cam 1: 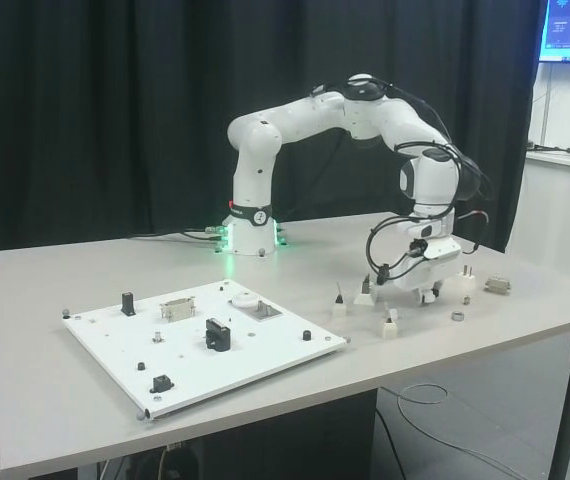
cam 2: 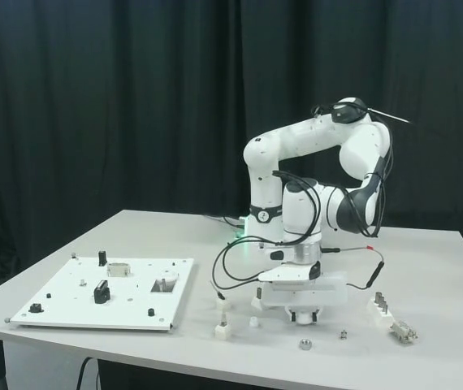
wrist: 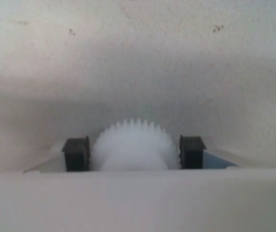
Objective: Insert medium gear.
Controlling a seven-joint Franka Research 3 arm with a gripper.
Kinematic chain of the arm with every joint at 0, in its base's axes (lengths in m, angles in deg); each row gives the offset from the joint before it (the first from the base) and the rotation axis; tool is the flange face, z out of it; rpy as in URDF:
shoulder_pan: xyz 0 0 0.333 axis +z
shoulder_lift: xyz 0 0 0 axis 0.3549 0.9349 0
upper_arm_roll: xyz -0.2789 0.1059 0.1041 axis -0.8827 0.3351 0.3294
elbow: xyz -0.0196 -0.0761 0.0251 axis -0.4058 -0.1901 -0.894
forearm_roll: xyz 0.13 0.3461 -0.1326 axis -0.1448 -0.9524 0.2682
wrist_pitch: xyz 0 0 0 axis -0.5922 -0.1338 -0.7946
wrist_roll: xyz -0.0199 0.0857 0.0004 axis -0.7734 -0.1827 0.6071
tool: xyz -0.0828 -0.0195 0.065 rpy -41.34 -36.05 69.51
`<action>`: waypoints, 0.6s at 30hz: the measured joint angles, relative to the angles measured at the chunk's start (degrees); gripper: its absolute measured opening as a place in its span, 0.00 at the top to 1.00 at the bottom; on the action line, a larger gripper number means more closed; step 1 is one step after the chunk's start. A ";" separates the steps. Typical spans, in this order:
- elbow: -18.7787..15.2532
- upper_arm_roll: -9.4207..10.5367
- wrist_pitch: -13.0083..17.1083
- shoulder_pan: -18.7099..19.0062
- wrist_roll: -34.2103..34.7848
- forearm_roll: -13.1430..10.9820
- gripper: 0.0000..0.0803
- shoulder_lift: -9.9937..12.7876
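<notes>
In the wrist view a white toothed gear (wrist: 135, 147) sits between my two black fingertips (wrist: 76, 153), which press on its two sides; my gripper (wrist: 135, 153) is shut on it. In the first room view my gripper (cam 1: 424, 292) hangs low over the grey table at the right, away from the white assembly board (cam 1: 200, 345). The second room view shows my gripper (cam 2: 305, 315) just above the tabletop, right of the white board (cam 2: 106, 294). The gear itself is too small to make out in both room views.
Small white holders (cam 1: 365, 297) and small parts (cam 1: 458, 316) stand on the table around my gripper. A small metal part (cam 2: 404, 331) lies at the far right. The board carries black fixtures (cam 1: 216, 335) and a white round piece (cam 1: 244, 299).
</notes>
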 joint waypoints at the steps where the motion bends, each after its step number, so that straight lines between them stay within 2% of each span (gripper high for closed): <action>1: 0.03 -0.22 -0.30 0.01 0.00 0.04 0.50 0.00; 8: 0.28 -1.22 -1.68 0.01 0.00 0.22 0.50 -0.01; 18: 0.55 -1.66 -2.10 0.01 0.00 0.45 0.50 -0.01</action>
